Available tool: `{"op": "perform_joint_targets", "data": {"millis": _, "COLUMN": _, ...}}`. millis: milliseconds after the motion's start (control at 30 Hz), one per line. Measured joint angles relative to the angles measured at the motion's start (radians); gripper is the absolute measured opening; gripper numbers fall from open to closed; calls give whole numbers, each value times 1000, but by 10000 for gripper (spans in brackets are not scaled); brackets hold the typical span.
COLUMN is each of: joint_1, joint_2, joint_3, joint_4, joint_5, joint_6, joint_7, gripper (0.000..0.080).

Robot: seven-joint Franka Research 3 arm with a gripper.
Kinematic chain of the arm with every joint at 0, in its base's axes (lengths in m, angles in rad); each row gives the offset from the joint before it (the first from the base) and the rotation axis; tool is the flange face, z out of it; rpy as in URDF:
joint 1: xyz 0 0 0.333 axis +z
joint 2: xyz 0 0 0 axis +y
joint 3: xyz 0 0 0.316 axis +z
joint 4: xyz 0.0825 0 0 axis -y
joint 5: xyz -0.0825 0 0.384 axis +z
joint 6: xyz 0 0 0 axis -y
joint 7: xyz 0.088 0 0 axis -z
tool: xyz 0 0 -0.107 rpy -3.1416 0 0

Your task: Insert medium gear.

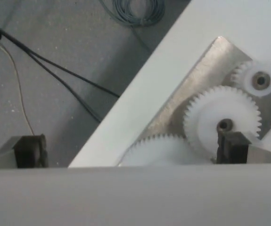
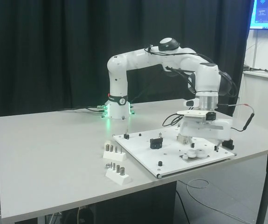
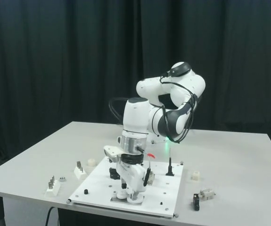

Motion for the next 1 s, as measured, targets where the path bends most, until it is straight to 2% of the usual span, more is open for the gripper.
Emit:
{"op": "perform_joint_targets", "data": {"millis": 333, "joint_1": -9, "joint_2": 1, "joint_3": -3, "joint_4": 15, "joint_5": -6, "joint_6": 2, "joint_7": 14, "gripper": 800}}
{"op": "perform_joint_targets", "data": {"millis": 1000, "joint_1": -28, "joint_2": 4, "joint_3": 19, "joint_4": 24, "joint_5": -8, "joint_6": -1, "joint_7": 55, "gripper": 800}}
